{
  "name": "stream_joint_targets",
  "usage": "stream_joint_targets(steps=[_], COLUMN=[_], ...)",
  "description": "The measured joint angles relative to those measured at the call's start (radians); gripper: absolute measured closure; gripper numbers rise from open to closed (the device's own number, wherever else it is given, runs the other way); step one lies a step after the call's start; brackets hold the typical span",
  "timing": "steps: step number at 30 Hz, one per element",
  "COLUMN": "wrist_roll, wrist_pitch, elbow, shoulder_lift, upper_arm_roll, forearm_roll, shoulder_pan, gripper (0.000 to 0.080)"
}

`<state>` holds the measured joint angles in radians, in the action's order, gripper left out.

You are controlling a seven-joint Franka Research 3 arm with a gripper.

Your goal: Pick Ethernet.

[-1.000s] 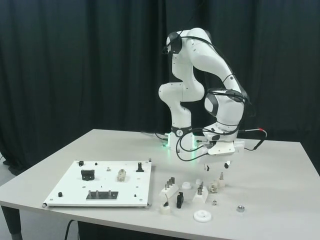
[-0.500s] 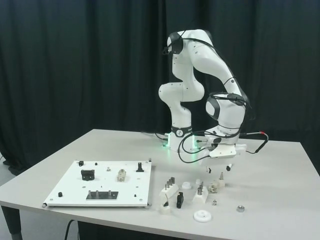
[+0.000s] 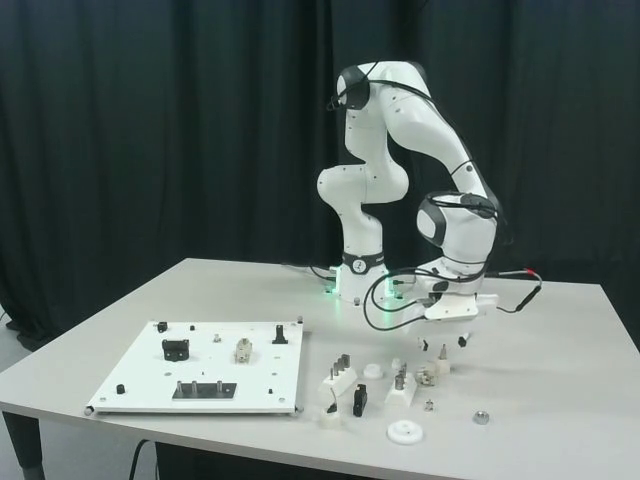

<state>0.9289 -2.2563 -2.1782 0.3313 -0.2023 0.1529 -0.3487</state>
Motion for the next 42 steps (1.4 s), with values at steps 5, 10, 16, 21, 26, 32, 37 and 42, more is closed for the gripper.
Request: stream_joint_targets(steps=[5,10,16,21,26,32,37,42], wrist_roll=[0.019,0.046,0.065,0.077,0.081,0.081,0.081,0.081], wrist_pitch=[-0.011,-0.02,-0.029,-0.033,-0.038,-0.043,-0.043,-0.042], elbow=[0.0,0.0,0.0,0.0,0.0,0.0,0.0,0.001], shoulder_lift=[0.01,0.017,0.021,0.023,0.026,0.03,0.03,0.028], upper_arm_roll=[0.0,0.0,0.001,0.001,0.002,0.004,0.004,0.004], forearm_roll=[0.01,0.017,0.036,0.051,0.06,0.072,0.073,0.073], shoulder_pan=[-0.003,-0.004,-0.004,-0.002,0.0,0.001,0.001,0.001], gripper=[0.0003,0.0003,0.0094,0.0282,0.044,0.0638,0.0638,0.0715])
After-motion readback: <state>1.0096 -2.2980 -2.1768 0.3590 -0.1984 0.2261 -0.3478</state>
